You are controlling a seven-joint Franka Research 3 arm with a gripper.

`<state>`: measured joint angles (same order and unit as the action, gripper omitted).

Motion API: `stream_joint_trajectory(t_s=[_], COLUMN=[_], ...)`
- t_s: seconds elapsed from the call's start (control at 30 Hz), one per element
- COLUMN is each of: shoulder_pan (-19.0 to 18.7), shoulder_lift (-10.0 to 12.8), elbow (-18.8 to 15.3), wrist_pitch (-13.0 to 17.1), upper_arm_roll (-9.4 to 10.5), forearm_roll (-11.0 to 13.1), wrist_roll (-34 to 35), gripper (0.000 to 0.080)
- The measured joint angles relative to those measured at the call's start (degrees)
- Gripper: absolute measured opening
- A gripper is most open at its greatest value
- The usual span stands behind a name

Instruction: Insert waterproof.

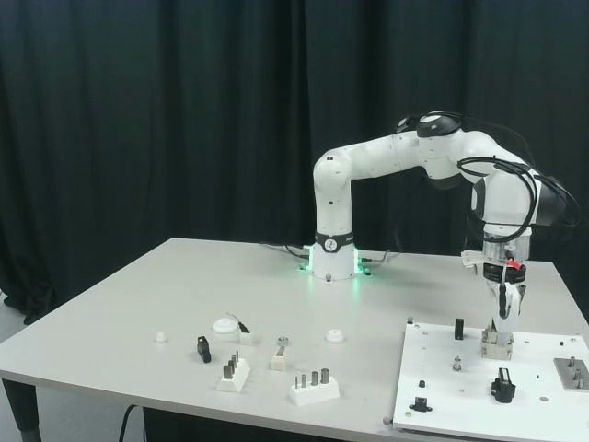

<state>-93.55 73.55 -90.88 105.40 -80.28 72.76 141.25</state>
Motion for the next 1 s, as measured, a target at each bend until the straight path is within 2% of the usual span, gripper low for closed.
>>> stream_joint_trajectory(t_s=[1.0], shoulder_pan=[0.09], shoulder_lift=[-0.02], elbow=[0.91], wrist_pitch=[-1.43], upper_arm_roll=[0.3], forearm_roll=[0.0], wrist_roll=[0.1], gripper=[0.08])
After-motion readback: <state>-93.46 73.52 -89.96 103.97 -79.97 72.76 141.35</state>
